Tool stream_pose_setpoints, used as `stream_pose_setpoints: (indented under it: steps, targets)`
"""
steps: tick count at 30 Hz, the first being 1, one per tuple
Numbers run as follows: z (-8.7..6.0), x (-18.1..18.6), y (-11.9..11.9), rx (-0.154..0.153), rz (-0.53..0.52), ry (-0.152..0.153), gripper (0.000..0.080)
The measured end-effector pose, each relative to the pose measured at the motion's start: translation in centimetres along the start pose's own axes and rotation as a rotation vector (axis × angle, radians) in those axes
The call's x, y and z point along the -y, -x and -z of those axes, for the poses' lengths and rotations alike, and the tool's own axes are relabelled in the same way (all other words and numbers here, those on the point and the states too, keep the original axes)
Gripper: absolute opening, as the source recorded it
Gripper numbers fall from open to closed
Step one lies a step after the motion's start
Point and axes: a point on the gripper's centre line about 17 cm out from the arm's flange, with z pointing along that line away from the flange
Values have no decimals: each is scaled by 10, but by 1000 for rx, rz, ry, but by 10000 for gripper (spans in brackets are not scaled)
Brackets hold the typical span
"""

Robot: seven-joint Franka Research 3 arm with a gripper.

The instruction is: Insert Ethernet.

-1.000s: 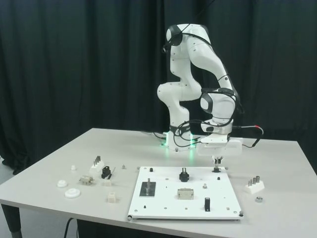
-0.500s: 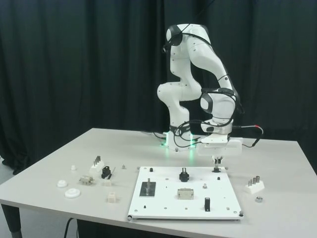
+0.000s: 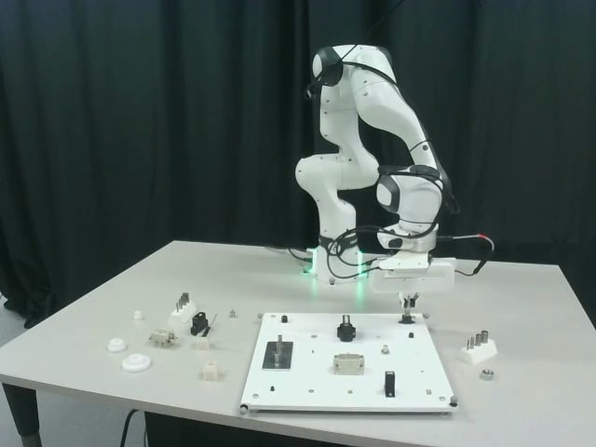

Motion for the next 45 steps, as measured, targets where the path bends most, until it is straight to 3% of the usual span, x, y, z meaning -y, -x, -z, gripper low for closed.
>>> stream_pose_setpoints:
  steps: [45]
  targets:
    - [0, -2, -1, 2, -210, -7, 91]
